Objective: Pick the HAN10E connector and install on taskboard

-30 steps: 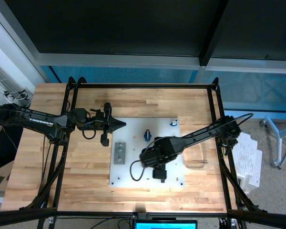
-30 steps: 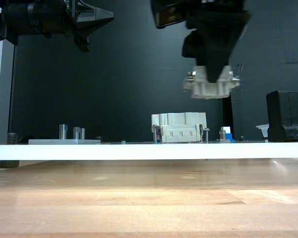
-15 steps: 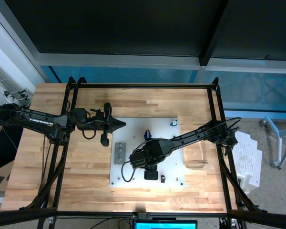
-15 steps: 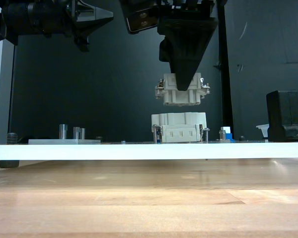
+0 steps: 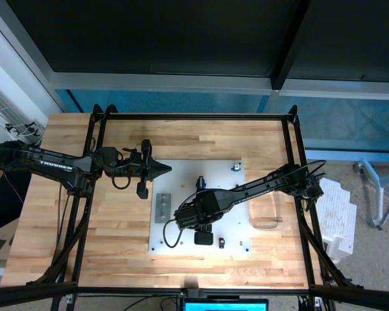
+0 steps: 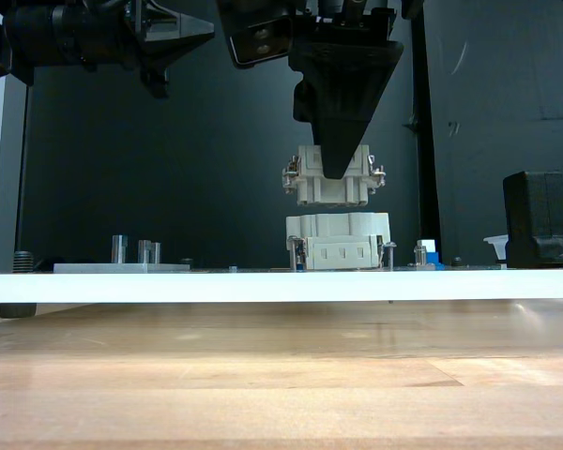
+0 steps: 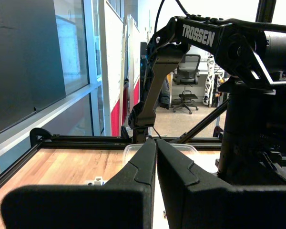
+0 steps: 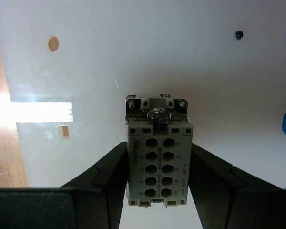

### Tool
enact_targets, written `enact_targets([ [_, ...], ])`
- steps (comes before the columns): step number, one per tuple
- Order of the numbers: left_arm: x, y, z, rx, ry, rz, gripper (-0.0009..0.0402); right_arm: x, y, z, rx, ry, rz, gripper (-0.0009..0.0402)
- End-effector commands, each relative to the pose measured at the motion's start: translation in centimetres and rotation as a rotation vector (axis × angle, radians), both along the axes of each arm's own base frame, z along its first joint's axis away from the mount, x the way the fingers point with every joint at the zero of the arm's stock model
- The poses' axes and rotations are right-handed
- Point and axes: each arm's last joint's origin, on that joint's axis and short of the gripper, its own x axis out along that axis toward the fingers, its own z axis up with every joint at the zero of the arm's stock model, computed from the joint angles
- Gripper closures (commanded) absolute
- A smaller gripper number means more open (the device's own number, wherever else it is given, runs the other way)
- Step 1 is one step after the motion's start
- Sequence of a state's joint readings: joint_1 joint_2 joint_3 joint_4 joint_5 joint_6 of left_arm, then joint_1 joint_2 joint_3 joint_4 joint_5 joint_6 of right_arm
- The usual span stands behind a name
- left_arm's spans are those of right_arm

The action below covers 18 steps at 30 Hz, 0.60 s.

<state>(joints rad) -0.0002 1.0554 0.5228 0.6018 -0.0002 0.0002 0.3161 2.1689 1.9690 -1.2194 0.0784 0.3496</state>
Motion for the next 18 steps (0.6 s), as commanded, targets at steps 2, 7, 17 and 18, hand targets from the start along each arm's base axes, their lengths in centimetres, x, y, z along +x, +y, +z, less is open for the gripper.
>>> enact_targets([
  [2, 0.01, 0.0, 0.0, 0.0, 0.0, 0.0, 0.0392, -0.06, 0.0, -0.19, -0.002, 0.005, 0.0, 0.0354],
  [7, 0.01, 0.01, 0.0, 0.0, 0.0, 0.0, 0.0392, -0.08, 0.01, -0.36, -0.002, 0.008, 0.001, 0.0354],
  [17, 0.01, 0.0, 0.0, 0.0, 0.0, 0.0, 0.0392, -0.05, 0.02, -0.46, -0.001, 0.004, 0.001, 0.0354],
  [18, 0.01, 0.0, 0.0, 0.0, 0.0, 0.0, 0.0392, -0.05, 0.04, -0.48, -0.001, 0.005, 0.001, 0.0354],
])
